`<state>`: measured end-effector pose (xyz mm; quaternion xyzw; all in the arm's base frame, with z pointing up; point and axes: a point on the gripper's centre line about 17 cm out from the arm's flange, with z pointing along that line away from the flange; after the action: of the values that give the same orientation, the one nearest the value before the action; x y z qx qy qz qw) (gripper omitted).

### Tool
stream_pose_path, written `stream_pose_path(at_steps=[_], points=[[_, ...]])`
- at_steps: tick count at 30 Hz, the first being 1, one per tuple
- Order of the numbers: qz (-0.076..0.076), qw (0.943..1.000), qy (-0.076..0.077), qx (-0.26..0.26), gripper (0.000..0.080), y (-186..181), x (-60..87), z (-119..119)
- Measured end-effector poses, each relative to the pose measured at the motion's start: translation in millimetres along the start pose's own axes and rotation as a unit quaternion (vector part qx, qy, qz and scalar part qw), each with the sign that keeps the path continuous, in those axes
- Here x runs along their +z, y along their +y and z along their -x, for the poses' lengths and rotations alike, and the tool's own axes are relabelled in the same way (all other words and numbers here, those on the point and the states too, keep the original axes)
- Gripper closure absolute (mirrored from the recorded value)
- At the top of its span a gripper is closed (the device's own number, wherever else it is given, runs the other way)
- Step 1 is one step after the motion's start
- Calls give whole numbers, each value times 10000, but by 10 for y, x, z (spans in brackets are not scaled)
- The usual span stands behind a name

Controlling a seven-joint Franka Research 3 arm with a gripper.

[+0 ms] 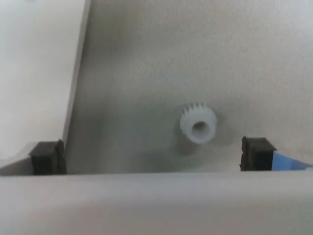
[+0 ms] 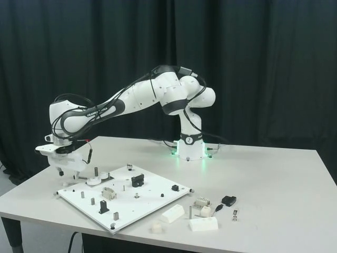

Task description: Remove medium gear.

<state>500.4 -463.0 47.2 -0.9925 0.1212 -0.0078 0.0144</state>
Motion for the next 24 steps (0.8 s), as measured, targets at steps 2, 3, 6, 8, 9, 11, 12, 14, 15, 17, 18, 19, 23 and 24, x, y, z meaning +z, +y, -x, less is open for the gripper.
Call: stream_pose_path(at_steps=[2,3,6,8,9,11,12,14,15,17,18,19,23,24], points=[[6,10000,-13,38,8,3,-31,4],[8,10000,-19,49,8,5,-46,7],[16,10000,-34,56,3,10,-82,13],[22,10000,-42,64,3,14,-101,16],[24,10000,-44,72,3,16,-110,18],[23,9999,-39,97,3,19,-124,17],[22,9999,-35,109,3,21,-130,16],[20,9999,-27,121,3,25,-140,14],[19,9999,-23,122,3,27,-145,13],[18,9999,-17,125,3,31,-153,12],[18,9999,-15,125,3,33,-157,12],[18,9999,-14,125,3,36,-161,11],[20,9999,-10,124,3,41,-170,9],[20,9999,-9,124,3,42,-172,8]])
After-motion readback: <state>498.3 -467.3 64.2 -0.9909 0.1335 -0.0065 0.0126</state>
